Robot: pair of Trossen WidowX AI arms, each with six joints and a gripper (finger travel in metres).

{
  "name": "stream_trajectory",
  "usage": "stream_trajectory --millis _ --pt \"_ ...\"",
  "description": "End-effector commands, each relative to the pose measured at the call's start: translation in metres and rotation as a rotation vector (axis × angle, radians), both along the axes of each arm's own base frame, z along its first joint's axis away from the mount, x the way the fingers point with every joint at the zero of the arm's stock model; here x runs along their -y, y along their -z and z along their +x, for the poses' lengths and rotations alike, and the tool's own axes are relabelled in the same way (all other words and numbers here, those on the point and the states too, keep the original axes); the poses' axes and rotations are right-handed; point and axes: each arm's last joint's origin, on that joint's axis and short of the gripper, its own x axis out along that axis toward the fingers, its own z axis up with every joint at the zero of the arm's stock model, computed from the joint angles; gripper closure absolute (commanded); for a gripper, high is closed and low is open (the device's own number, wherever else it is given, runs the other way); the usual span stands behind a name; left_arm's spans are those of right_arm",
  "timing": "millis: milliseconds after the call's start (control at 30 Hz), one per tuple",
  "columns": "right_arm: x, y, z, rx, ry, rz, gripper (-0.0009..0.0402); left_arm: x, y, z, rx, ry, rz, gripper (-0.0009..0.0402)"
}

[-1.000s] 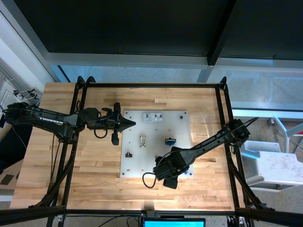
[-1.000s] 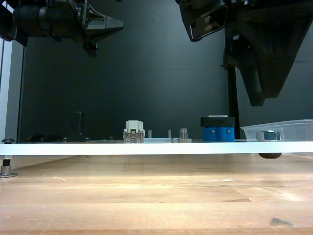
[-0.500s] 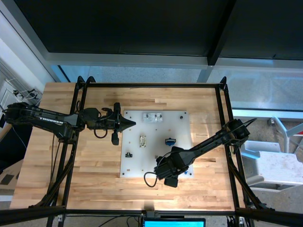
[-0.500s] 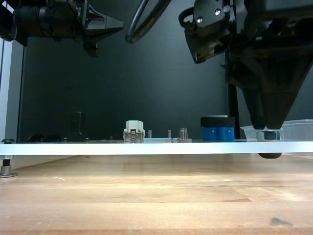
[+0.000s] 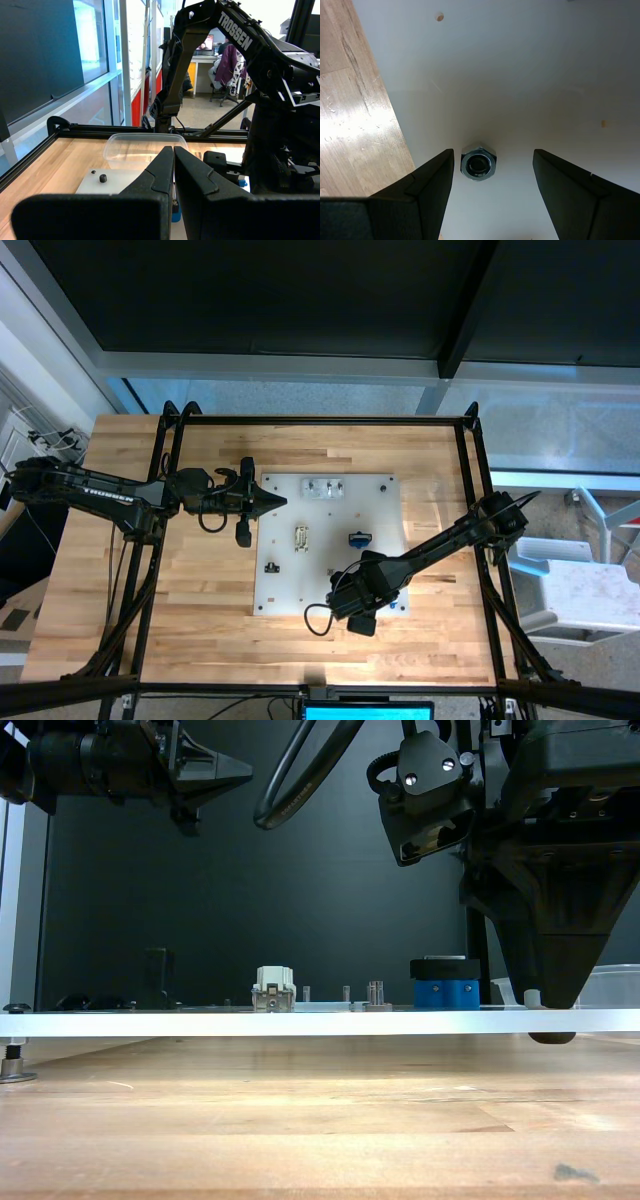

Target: Unfasten the M12 fastener and place in the container

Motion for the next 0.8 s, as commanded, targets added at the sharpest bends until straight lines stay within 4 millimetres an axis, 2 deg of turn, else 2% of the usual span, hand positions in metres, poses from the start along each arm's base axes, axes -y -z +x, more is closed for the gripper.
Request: stream_trajectory --millis 33,133,467,800 --pt "0.0 0.0003 -0.0004 -0.003 -0.006 -0.002 0.0178 -0.0001 -0.0002 0.0 0.001 0.0 0.0 0.0393" --pt "0.0 0.0003 -0.0002 -0.001 -0.009 0.0 0.02 -0.0001 -0.0001 0.0 0.0 0.0 0.0 0.0393" --pt "-0.0006 0.0002 0.0004 0.003 -0.024 0.009 0.0311 0.0 -0.0001 0.0 0.0 0.0 0.0 0.0393" --pt "-0.001 0.0001 0.0011 0.01 -0.051 0.01 0.0392 -0.0001 -0.0001 0.0 0.0 0.0 0.0 0.0393"
